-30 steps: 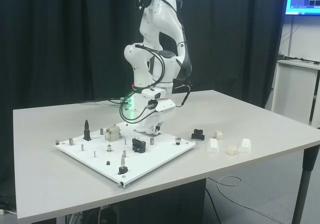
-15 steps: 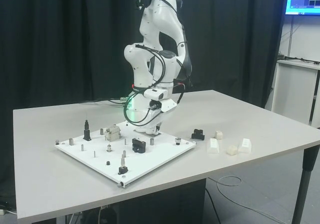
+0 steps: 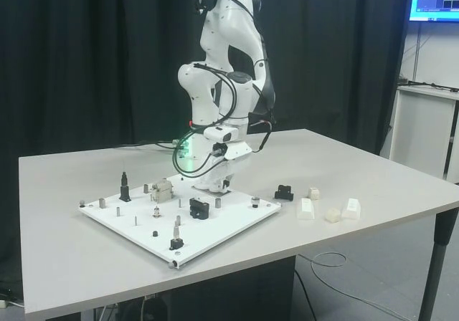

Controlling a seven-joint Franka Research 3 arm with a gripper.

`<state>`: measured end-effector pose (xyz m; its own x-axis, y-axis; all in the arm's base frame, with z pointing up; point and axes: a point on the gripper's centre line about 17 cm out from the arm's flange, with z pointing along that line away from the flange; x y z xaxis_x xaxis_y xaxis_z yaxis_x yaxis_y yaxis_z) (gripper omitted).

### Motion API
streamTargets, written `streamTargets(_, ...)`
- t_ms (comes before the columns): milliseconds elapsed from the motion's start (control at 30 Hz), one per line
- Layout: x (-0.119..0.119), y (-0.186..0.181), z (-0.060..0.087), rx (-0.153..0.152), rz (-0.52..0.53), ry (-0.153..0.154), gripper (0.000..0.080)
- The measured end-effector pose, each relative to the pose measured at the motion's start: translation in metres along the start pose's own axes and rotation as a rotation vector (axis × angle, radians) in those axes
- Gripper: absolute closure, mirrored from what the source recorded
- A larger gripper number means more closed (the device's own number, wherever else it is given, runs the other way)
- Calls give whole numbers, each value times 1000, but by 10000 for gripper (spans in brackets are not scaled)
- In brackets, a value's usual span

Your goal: Remove small gear.

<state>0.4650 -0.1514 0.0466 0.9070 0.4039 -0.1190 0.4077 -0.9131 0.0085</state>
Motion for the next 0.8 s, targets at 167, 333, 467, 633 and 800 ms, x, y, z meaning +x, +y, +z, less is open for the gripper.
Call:
streamTargets(167, 0, 0, 0, -3, -88, -2, 665)
streamTargets(333, 0, 0, 0, -3, -140, -2, 665)
streamTargets(467, 0, 0, 0, -3, -139, -2, 665)
streamTargets(633, 0, 0, -1, 1, -52, 1, 665)
streamTargets(800, 0, 0, -1, 3, 0, 2, 665)
